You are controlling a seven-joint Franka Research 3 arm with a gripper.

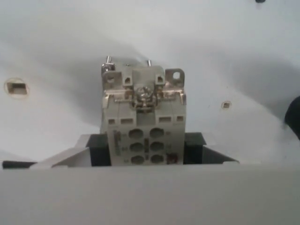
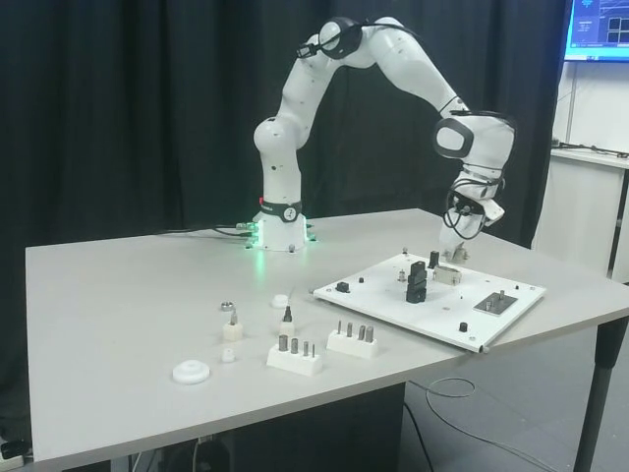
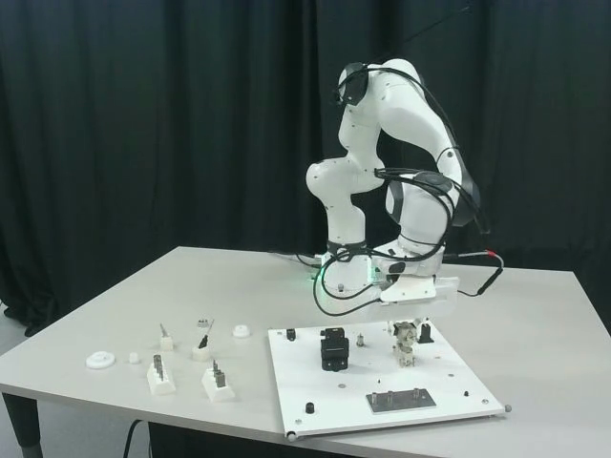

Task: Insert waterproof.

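White Franka arm [image 2: 393, 59] — rounded, glossy links

Black bands mark the joints, black cables [image 3: 458, 181] loop along the forearm, and the round base [image 2: 280, 234] glows green at its foot — bolted down.

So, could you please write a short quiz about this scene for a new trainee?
1. True or false: the gripper is above the white board, not above the bare grey table.
2. In the wrist view, the connector block sits:
A. between the fingertips
B. far to one side, apart from them
C. out of the picture
3. Fill in: the small white part holders stand on the ____, beside the board.

Key
1. True
2. A
3. table
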